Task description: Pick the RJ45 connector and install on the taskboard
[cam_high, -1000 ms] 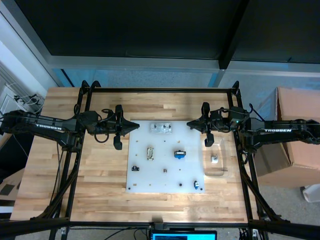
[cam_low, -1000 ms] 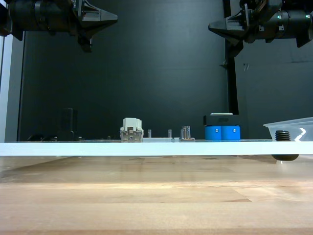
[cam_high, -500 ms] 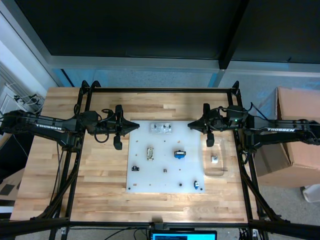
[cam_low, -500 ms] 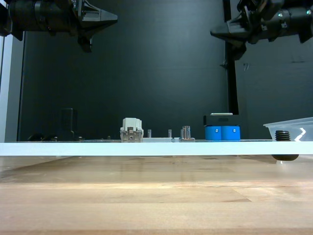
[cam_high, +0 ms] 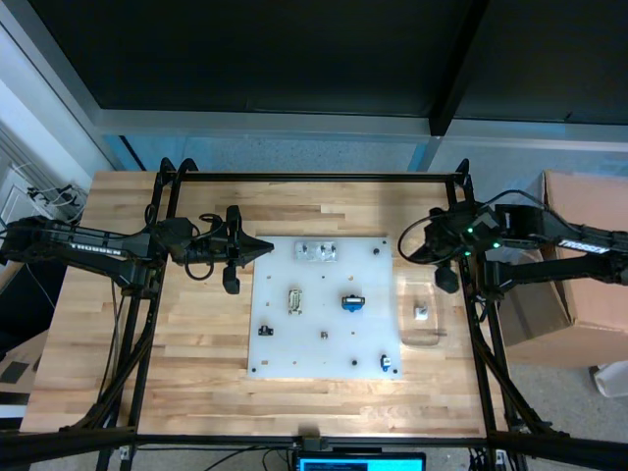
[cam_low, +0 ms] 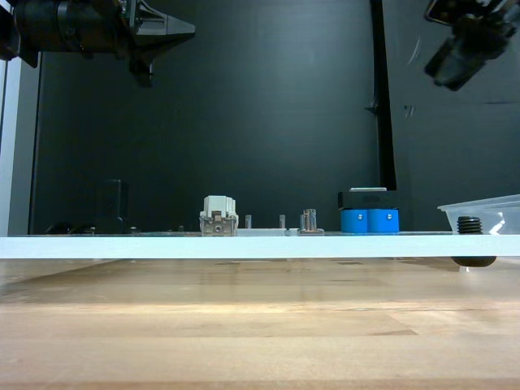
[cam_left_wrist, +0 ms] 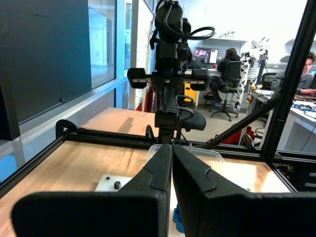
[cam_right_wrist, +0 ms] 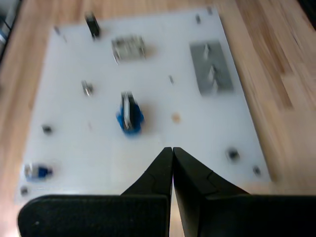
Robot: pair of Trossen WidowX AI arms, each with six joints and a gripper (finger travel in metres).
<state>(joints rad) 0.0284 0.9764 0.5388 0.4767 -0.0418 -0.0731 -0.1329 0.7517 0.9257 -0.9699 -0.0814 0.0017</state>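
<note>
the rj45 connector (cam_high: 421, 313) is seen lying free in the clear tray (cam_high: 435, 340) toward the right edge of the surface (cam_high: 186, 392). the left tool (cam_high: 267, 249) and right tool (cam_high: 402, 253) are both closed, empty, raised beside the taskboard (cam_high: 294, 358).

The left hand (cam_high: 267, 249) and right hand (cam_high: 404, 253) hover well above taskboard (cam_high: 294, 345) fixtures (cam_low: 218, 226).

high at left, left gripper (cam_low: 185, 32) pointing inward; high at right, right gripper (cam_low: 445, 75) tilted downward. on white task board (cam_low: 122, 245): beige connector (cam_low: 218, 217), small metal post (cam_low: 309, 221), blue block (cam_low: 369, 219) with black cap. clear tray (cam_low: 490, 208) at right, wooden table (cam_low: 244, 325) beneath.
</note>
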